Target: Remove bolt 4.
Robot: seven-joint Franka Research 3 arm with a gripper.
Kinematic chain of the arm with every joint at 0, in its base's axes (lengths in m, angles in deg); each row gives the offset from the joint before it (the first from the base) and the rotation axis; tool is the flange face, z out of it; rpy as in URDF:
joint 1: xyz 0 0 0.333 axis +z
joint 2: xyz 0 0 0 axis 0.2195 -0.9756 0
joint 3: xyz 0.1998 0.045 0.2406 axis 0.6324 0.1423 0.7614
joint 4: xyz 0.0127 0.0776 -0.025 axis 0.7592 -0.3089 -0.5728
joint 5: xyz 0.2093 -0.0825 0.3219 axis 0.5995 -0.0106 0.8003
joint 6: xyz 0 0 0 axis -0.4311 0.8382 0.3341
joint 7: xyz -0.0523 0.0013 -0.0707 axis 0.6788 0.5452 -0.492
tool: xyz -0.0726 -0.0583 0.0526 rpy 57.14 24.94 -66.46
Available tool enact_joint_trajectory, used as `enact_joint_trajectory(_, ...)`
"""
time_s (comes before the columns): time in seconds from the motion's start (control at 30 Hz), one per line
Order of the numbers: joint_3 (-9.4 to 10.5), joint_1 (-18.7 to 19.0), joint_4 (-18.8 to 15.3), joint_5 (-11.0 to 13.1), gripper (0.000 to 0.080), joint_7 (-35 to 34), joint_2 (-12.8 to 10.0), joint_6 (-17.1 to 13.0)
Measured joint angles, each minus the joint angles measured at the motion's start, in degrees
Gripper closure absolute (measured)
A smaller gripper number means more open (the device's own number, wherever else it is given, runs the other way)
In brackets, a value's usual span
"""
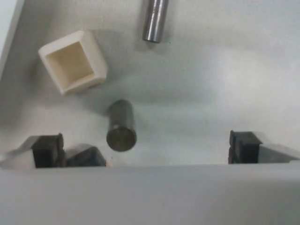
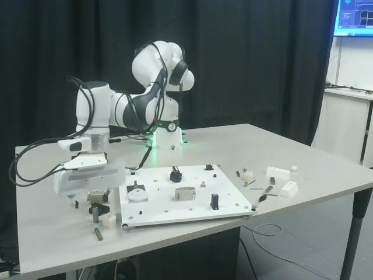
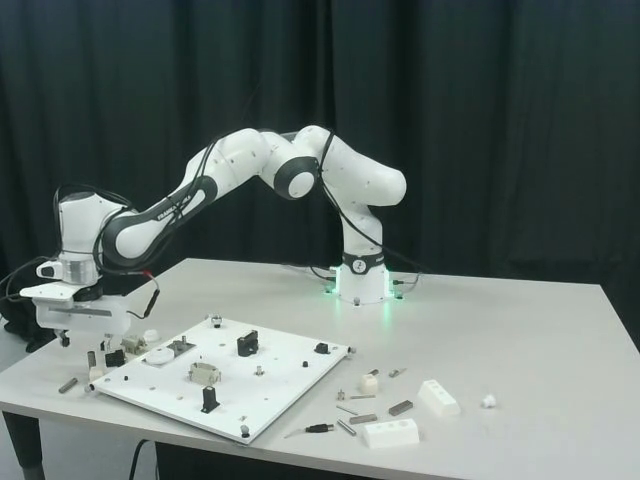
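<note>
My gripper (image 1: 145,149) is open and hangs low over the grey table, just off the left edge of the white board (image 2: 186,204). A dark grey bolt (image 1: 121,126) stands upright on the table between my fingers, nearer one fingertip (image 1: 47,150) than the other, and touches neither. In the first room view the bolt (image 2: 95,214) stands right under the gripper (image 2: 98,205). The second room view shows the gripper (image 3: 103,352) at the board's near-left corner.
A hollow white cube (image 1: 72,61) sits close beside the bolt. Another bolt (image 1: 154,18) lies flat on the table a little further on. The board (image 3: 270,390) carries several black and white fixtures. White blocks (image 2: 280,173) and small parts lie to its right.
</note>
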State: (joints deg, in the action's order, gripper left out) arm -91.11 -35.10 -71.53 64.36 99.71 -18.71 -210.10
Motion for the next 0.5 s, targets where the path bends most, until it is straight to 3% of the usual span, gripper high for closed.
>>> enact_joint_trajectory(0.07,-0.42,0.0,0.85,0.0,0.0079,0.0,0.0,1.17)
enact_joint_trajectory(0.1,-0.63,0.0,1.24,0.0,0.0018,0.0,0.0,1.76)
enact_joint_trajectory(0.5,-2.55,0.0,4.68,0.0,0.0003,-0.01,0.01,6.21)
